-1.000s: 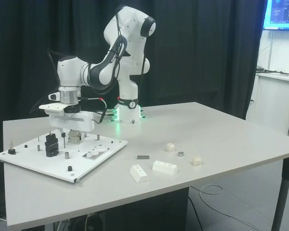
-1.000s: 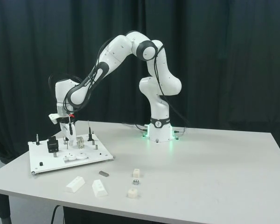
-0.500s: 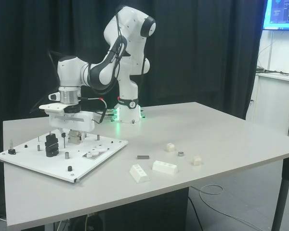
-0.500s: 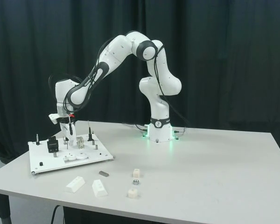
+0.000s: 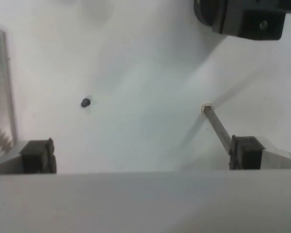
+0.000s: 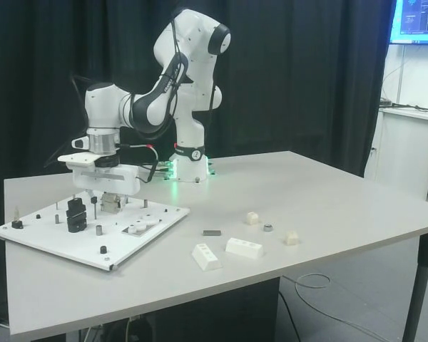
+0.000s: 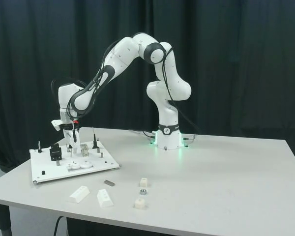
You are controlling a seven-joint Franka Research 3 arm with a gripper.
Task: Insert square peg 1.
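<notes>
Over the white board (image 6: 85,231) at the bench's left end, the hand (image 5: 140,156) is released, fingers (image 5: 245,153) spread. Square peg (image 5: 218,127) stands in its hole (beside one finger): insertion looks done; retreat remains.

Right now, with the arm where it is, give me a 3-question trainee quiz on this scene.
1. True or false: the gripper is shut on a loose block.
2. What does the gripper hang over? A) the white board B) bare table top C) the arm's own base
3. In the wrist view, what stands in the board close beside one fingertip?

Key
1. False. Its fingers stand wide apart.
2. A.
3. A thin peg, its foot in a hole in the board.
</notes>
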